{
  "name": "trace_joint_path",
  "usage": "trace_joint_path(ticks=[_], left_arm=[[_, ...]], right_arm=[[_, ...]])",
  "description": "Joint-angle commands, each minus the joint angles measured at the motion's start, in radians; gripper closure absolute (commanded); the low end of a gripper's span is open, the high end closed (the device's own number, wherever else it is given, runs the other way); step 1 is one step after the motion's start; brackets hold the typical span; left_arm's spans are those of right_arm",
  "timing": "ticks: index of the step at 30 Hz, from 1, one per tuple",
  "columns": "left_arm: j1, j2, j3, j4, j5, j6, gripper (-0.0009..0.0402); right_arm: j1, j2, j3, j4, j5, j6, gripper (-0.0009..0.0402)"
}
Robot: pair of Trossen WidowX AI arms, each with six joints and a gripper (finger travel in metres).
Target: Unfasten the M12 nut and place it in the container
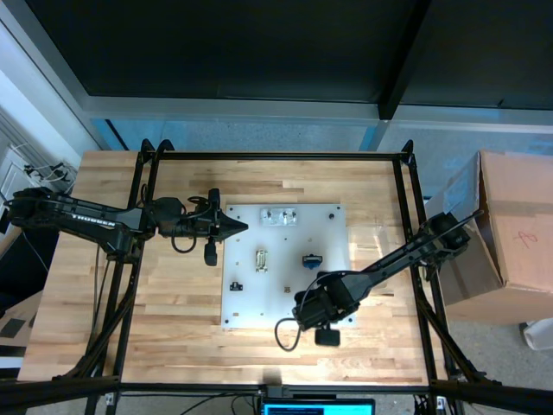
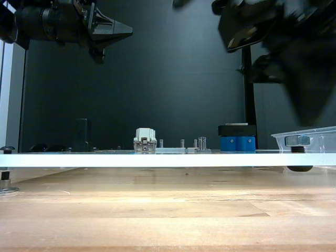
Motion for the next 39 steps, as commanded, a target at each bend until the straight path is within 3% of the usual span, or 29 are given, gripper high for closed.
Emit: trace_joint_path(ticks=[1, 5, 17, 30, 31, 34, 39], left_arm=[[0.0, 0.0, 0.0, 0.0, 0.0, 0.0, 0.0393], [0.0, 0.0, 0.0, 0.0, 0.0, 0.0, 0.0393], [0.0, 0.0, 0.0, 0.0, 0.001, 0.0, 0.0393], [0.0, 0.0, 0.0, 0.0, 0.0, 0.0, 0.0393], [0.0, 0.0, 0.0, 0.0, 0.0, 0.0, 0.0393], [0.0, 0.0, 0.0, 0.0, 0.0, 0.0, 0.0393], [0.0, 0.0, 0.0, -0.002, 0.0, 0.0, 0.0393]], right_arm=[[0.001, 0.007, -0.001, 0.034, -0.058, -0.003, 0.0393], [0.001, 0.027, -0.006, 0.071, -0.052, -0.005, 0.0393], [0.0, 0.041, -0.008, 0.064, 0.043, -0.001, 0.0393], [-0.001, 0.04, -0.008, 0.044, 0.052, 0.01, 0.0394], [-0.001, 0.04, -0.008, 0.037, 0.082, 0.011, 0.0394], [-0.001, 0.031, -0.005, -0.018, 0.248, 0.057, 0.0393], [0.002, 0.025, -0.004, -0.025, 0.251, 0.057, 0.0394]])
